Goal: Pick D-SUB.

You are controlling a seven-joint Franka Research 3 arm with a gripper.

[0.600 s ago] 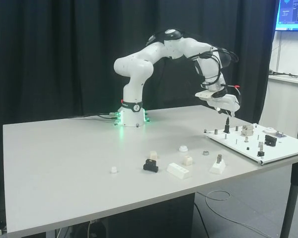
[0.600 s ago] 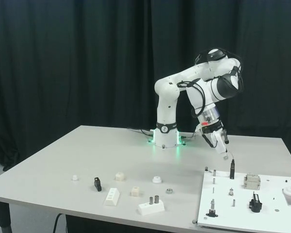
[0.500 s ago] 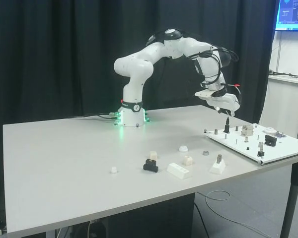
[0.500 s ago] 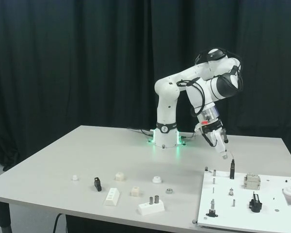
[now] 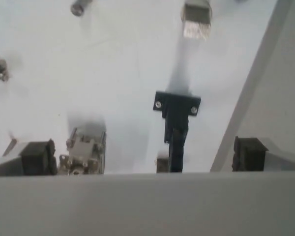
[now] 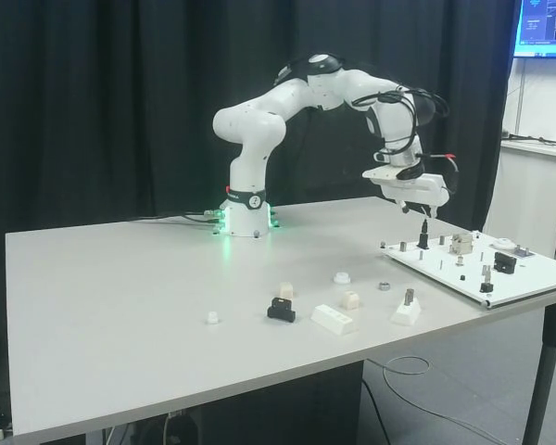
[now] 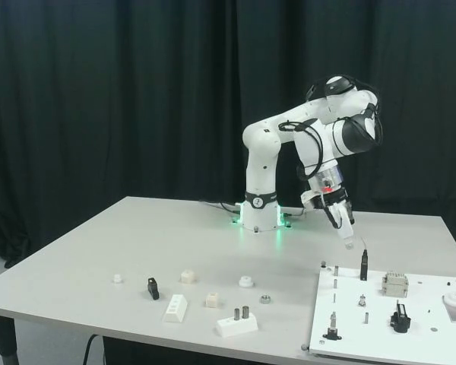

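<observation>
The D-SUB (image 7: 394,284) (image 6: 461,243) is a small grey metal connector lying on the white board (image 7: 410,328) (image 6: 530,279) at the table's right end. In the wrist view the D-SUB (image 5: 83,152) lies just beside one black fingertip (image 5: 37,157). My gripper (image 7: 349,242) (image 6: 423,205) (image 5: 142,157) hangs tilted above the board's near-arm corner. It is open and holds nothing. An upright black part (image 5: 176,123) (image 7: 363,266) stands on the board between the fingers' line of sight.
Other small pegs and a black fitting (image 7: 398,318) stand on the board. Loose parts lie on the grey table: a black clip (image 7: 153,288), white blocks (image 7: 175,308) (image 7: 237,324) and a nut (image 7: 264,299). The arm's base (image 7: 261,217) glows green.
The hand has turned at the wrist and risen slightly over the board's corner. Nothing was taken hold of, and the parts have not moved.
</observation>
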